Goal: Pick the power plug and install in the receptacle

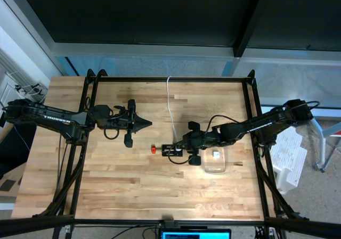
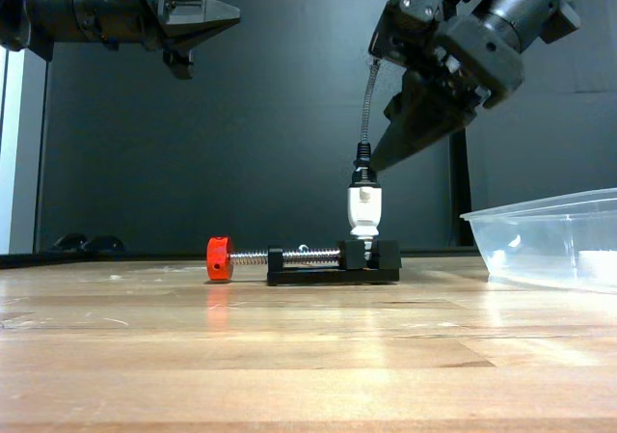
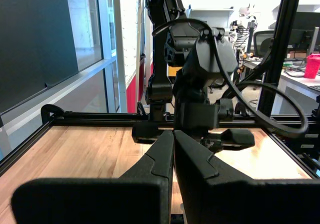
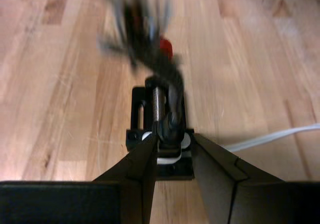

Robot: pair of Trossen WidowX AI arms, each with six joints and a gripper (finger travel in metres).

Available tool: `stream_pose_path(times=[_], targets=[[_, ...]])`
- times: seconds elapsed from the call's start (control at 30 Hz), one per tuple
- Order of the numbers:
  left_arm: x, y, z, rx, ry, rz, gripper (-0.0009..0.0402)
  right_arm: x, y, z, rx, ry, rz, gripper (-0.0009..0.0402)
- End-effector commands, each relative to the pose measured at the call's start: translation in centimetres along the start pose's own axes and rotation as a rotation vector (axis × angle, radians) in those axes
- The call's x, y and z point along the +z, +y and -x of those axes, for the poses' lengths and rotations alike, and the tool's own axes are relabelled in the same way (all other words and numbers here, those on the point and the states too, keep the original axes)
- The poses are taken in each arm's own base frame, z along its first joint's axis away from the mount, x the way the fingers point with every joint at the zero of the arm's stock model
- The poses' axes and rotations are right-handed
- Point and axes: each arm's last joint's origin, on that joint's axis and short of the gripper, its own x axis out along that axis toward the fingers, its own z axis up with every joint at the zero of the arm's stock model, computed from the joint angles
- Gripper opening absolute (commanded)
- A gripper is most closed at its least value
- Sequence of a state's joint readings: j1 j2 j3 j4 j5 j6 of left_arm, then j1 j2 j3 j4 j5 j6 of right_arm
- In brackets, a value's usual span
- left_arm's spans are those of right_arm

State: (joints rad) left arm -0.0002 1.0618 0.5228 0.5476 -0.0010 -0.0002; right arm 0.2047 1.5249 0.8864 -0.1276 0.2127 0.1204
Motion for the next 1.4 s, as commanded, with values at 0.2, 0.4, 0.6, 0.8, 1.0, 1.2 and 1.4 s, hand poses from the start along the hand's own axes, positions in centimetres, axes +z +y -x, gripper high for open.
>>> stream_pose_path(times=[0.2, 0.4, 0.6, 0.8, 1.0, 1.2, 1.4], targets=[[0.0, 0.0, 0.0, 0.0, 0.0, 0.0, 0.0, 1.4, -0.3, 2.3, 0.025, -0.072, -0.018, 0.0129], [0.0, 0.0, 0.0, 0.0, 0.0, 0.0, 0.0, 2.1, -0.8, 5.3, 0.037, -0.126, -0.001, 0.0134], [0.0, 0.0, 0.0, 0.0, 0.001, 0.0, 0.0, 2.4, -1.8, 8.1, 0.027, -0.182, 0.013, 0.0117], [0.0, 0.0, 0.0, 0.0, 0.0, 0.0, 0.0, 2.7, -3.4, 10.6, 0.011, -0.318, -0.011, 0.007], [0.0, 0.0, 0.0, 0.0, 0.0, 0.0, 0.0, 2.0, -5.6, 12.1, 0.032, -0.51, -0.061, 0.0003], [0.0, 0.0, 0.0, 0.0, 0.0, 0.0, 0.0, 0.8, -6.3, 12.3, 0.006, -0.691, -0.086, 0.0002], [0.0, 0.0, 0.0, 0.0, 0.0, 0.0, 0.0, -0.5, -6.5, 12.0, -0.001, -0.786, -0.102, 0.0]])
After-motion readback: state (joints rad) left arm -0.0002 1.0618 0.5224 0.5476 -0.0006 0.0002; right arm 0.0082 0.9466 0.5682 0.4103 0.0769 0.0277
